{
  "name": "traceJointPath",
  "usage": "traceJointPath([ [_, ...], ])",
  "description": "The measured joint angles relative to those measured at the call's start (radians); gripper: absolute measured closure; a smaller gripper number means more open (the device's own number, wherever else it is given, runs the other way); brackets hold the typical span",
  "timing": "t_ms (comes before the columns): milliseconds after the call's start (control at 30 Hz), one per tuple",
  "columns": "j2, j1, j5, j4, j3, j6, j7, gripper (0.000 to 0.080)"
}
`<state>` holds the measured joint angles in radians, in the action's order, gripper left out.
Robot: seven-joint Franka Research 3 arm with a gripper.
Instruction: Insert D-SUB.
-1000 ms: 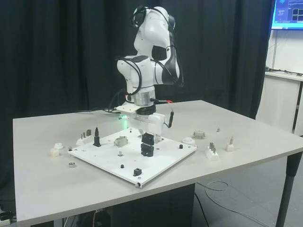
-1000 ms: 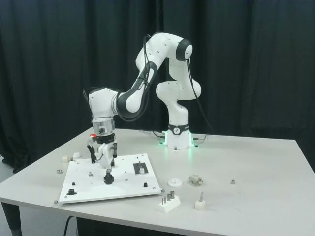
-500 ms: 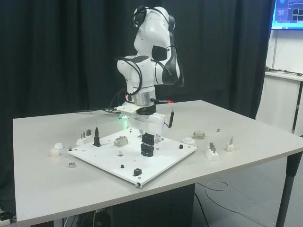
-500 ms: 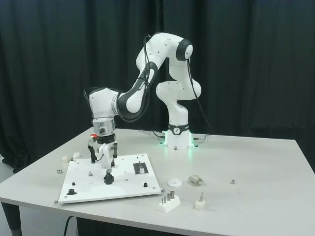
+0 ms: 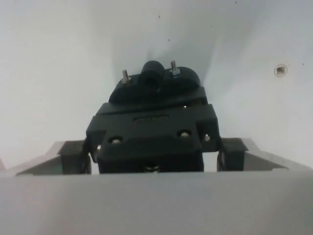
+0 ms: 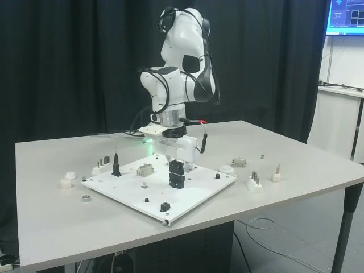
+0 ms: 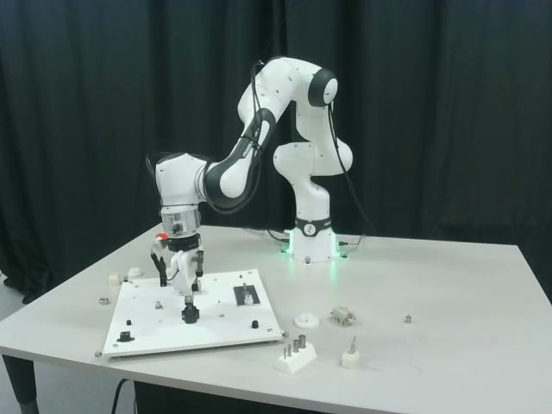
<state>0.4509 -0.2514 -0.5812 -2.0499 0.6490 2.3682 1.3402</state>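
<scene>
My gripper (image 6: pixel 176 164) is shut on a black D-SUB connector (image 5: pixel 154 134), which fills the middle of the wrist view between the two fingers (image 5: pixel 73 157). Right below it a black socket block (image 5: pixel 156 81) with two small screws stands on the white board (image 6: pixel 196 190). In the first room view the held connector (image 6: pixel 176 167) hangs just above that block (image 6: pixel 176 181), near the board's middle. The second room view shows the gripper (image 7: pixel 186 296) straight over the same block (image 7: pixel 189 316). Whether the two touch is hidden.
The board also carries a black upright peg (image 6: pixel 116 165), a grey connector (image 6: pixel 145 169) and a small black part (image 6: pixel 165 206). On the grey table lie white holders (image 6: pixel 255 183), a white disc (image 6: pixel 226 169), a metal connector (image 6: pixel 239 162) and a nut (image 6: pixel 86 198).
The gripper with the connector has shifted a little to the left in the first room view, nearer over the socket block. Nothing else has moved.
</scene>
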Motion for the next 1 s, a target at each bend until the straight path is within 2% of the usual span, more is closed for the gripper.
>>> traceJointPath([
  [1000, 0.002, -0.003, 0.004, 0.000, -0.001, 0.012, 0.031, 0.0234],
])
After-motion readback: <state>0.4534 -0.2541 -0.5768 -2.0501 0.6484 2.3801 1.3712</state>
